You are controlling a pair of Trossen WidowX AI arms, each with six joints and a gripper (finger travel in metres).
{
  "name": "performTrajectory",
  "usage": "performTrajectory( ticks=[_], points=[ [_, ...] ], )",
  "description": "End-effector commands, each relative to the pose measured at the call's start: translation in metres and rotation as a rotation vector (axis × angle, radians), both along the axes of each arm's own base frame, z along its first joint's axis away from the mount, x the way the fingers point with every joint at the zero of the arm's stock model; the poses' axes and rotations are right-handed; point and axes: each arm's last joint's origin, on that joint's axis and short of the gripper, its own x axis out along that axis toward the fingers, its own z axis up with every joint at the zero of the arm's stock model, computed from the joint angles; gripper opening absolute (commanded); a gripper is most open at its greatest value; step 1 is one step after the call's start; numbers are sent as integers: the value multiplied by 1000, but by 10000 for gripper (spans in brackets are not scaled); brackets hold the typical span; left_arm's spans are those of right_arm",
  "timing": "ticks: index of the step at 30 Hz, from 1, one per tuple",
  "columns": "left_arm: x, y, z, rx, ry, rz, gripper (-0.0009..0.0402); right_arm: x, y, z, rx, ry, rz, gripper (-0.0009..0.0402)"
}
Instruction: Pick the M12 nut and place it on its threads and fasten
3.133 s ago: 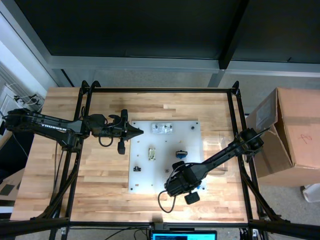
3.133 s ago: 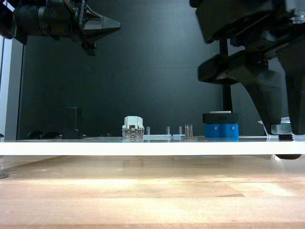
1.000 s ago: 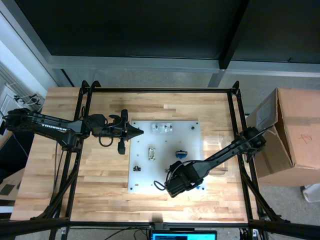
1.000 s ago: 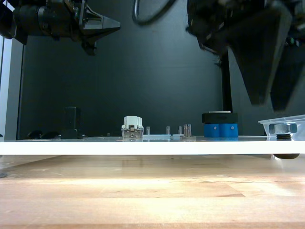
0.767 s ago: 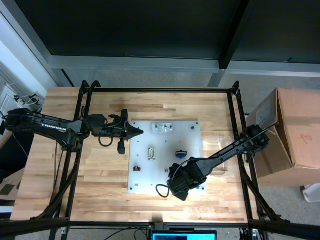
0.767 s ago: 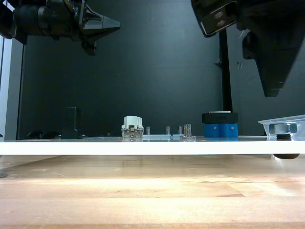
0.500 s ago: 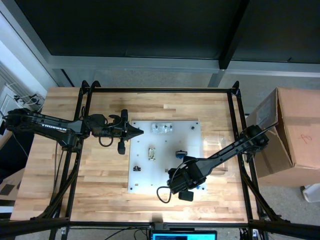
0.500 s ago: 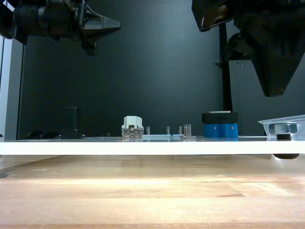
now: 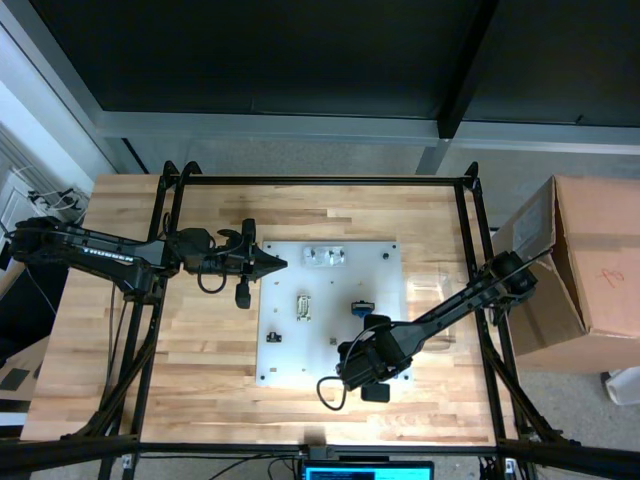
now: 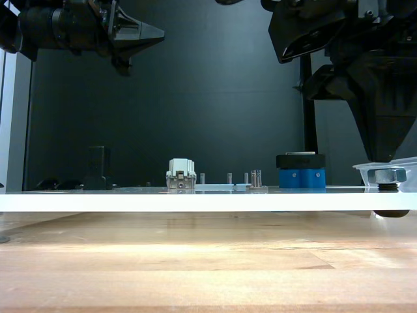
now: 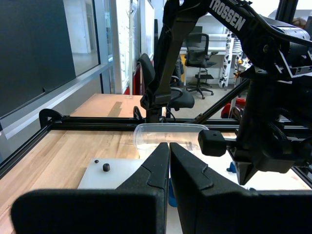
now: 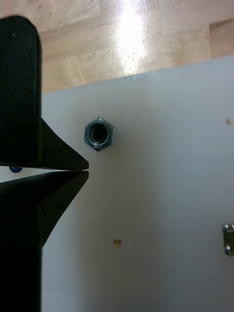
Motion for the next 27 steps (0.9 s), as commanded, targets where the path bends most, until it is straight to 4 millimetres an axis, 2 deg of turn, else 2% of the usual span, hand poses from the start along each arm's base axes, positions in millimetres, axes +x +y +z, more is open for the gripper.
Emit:
performTrajectory(
  ticks=[1, 7, 9, 12, 14, 17, 27],
  points=[
    [0, 0, 0, 0, -1, 0, 0, 0, 0, 0, 3, -1, 2, 1],
    [0, 0, 0, 0, 0, 0, 0, -1, 2, -7, 22, -9, 7, 0],
    [0, 0, 0, 0, 0, 0, 0, -2, 4, -10, 76, 8, 15, 0],
    [0, 0, 0, 0, 0, 0, 0, -3, 10, -11, 246, 70, 111, 0],
    [0, 0, 0, 0, -1, 0, 0, -5, 11, -11, 271, 96, 127, 0],
    [0, 0, 0, 0, -1, 0, 0, -7, 10, -8, 254, 98, 125, 0],
    [0, 0, 0, 0, 0, 0, 0, -6, 2, 0, 23, 6, 70, 0]
  ],
)
